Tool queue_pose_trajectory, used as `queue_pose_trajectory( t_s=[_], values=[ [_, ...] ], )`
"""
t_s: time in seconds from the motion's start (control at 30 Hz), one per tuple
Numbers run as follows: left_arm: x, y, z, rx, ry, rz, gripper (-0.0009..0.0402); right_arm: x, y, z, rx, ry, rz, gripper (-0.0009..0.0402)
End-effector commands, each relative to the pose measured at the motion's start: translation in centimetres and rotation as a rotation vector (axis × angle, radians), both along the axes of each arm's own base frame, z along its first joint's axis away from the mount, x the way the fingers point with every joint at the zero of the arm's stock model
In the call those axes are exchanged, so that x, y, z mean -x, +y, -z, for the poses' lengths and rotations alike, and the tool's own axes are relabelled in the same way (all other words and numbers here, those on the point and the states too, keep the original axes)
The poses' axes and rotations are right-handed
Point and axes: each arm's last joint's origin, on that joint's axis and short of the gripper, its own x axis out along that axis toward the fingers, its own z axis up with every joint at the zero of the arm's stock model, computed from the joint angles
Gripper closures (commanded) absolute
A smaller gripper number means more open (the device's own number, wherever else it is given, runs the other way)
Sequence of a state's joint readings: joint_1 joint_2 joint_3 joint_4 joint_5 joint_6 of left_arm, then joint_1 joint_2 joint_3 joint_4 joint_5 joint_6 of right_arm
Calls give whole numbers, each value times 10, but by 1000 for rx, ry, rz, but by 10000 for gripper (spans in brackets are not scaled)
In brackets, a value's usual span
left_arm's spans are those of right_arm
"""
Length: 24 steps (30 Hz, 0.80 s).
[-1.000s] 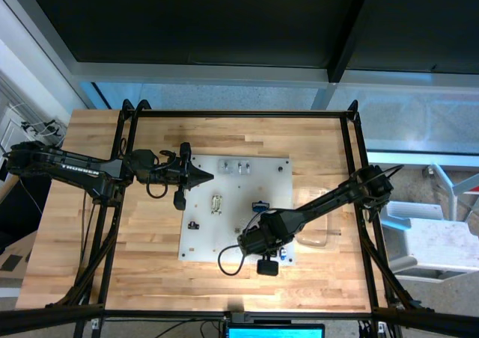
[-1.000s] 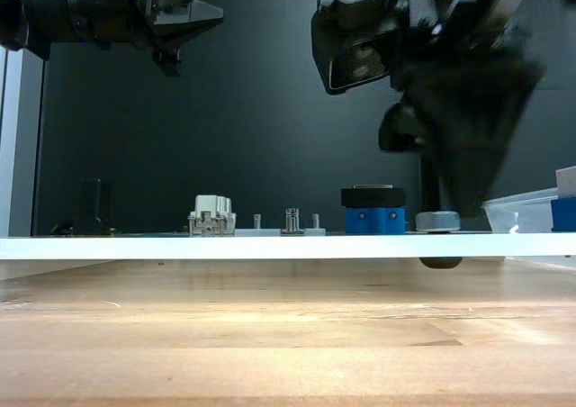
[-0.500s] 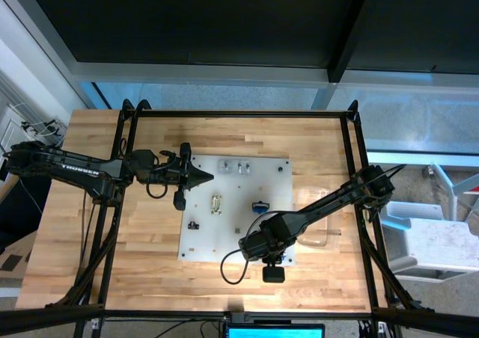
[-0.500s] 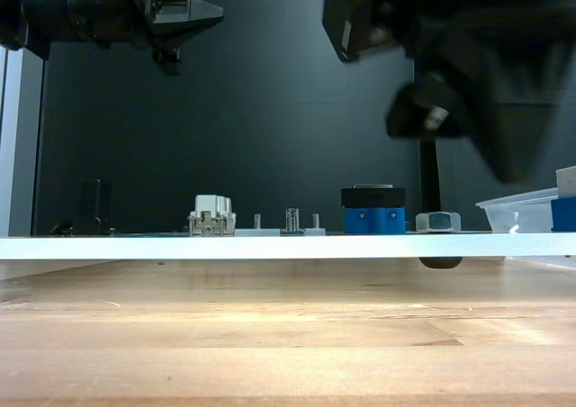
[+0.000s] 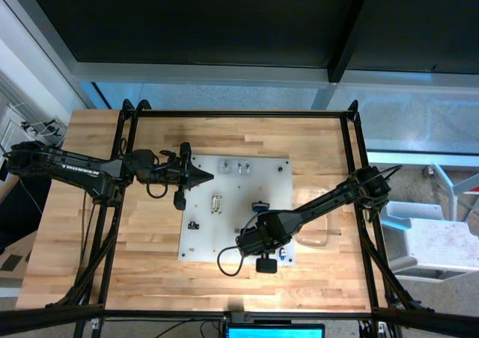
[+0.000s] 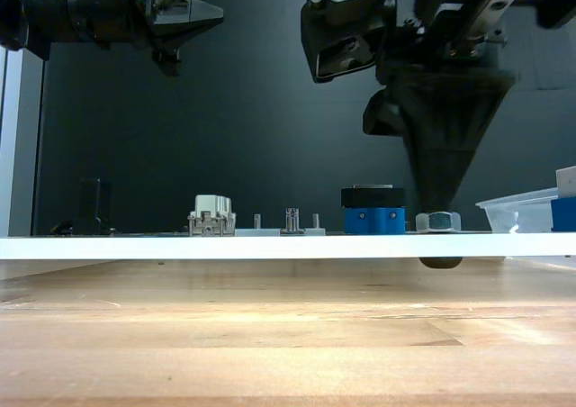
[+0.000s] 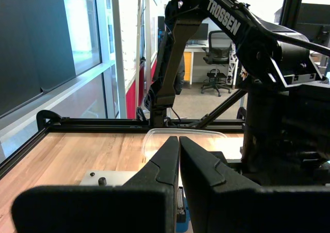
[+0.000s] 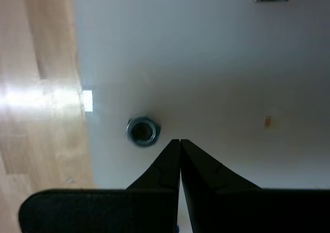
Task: Pick the M12 fastener and fasten on the M12 threads
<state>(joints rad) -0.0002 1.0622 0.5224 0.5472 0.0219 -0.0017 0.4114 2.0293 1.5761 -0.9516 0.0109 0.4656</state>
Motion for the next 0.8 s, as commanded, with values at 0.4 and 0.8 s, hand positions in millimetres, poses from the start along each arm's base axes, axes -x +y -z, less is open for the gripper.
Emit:
queue_pose_trajectory(
  t_s=[0.4,0.8],
  values=[
    [0,0,0,0,0,0,393,0,6,4,-141,51,-42,393],
    [0,0,0,0,0,0,393,4,7,-7,-197,58,-67,393]
  ],
)
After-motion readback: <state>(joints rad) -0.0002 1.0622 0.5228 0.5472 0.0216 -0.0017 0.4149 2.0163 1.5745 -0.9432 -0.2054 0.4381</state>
